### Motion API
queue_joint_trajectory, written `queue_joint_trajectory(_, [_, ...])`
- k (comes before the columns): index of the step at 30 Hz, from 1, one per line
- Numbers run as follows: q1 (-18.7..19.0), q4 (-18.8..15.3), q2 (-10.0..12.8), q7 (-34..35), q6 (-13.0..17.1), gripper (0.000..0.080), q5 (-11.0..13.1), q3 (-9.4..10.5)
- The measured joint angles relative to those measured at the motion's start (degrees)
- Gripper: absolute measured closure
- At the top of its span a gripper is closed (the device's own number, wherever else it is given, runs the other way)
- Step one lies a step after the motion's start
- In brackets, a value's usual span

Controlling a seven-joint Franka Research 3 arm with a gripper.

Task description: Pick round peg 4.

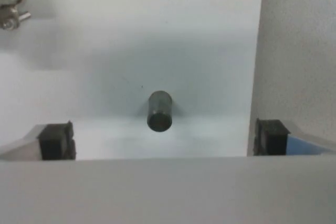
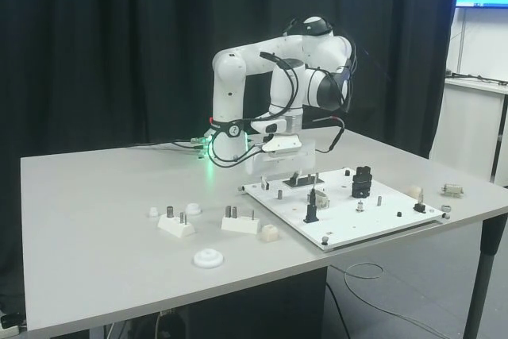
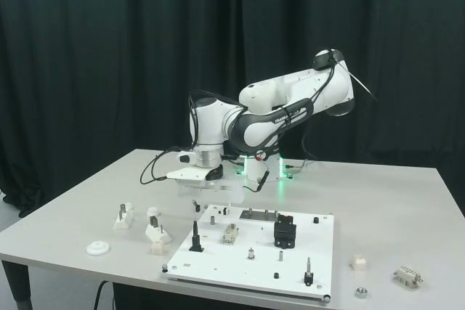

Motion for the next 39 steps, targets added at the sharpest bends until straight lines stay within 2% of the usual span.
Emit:
queue_joint_trajectory(1, [0.0,0.0,0.0,0.0,0.0,0.0171,0.0,-0.08])
queue_joint_trajectory(2, [0.1,0.0,0.0,0.0,0.0,0.0030,0.0,-0.17])
queue_joint_trajectory(22, [0.3,0.1,-0.1,-0.1,0.8,0.0003,-1.9,-2.78])
queue_joint_trajectory(39, [-0.9,1.1,-0.3,-1.5,1.9,0.0003,-2.9,-3.26])
